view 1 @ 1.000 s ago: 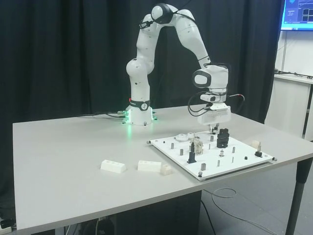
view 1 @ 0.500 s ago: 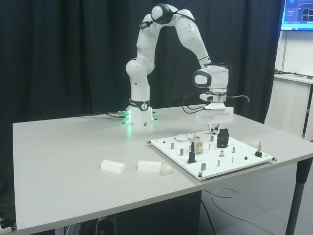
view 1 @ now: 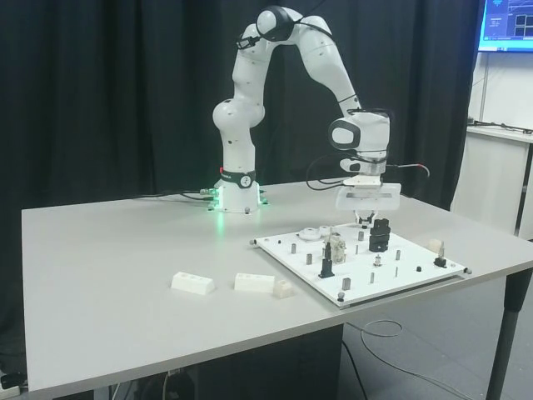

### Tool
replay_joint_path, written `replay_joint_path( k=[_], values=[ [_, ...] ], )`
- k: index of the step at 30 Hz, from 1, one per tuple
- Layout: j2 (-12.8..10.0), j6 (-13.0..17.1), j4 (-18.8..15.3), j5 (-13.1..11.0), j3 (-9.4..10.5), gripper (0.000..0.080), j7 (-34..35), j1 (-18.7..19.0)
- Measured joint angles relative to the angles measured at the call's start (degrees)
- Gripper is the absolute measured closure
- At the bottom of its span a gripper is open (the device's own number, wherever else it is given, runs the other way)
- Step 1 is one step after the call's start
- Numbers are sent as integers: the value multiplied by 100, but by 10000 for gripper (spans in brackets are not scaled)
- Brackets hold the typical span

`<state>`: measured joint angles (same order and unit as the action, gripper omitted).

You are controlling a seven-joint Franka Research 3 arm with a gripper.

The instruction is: Insert bolt 4.

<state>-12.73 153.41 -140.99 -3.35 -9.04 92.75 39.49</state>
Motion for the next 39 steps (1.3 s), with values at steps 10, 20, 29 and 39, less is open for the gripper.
replay_joint_path(
  k=[10,20,29,39],
  values=[
    [1,-11,10,-3,93,579,35,-104],
    [1,5,12,29,99,579,-62,-118],
    [-1,16,11,42,132,579,-82,-151],
    [-7,82,12,45,162,527,-124,-184]
  ],
)
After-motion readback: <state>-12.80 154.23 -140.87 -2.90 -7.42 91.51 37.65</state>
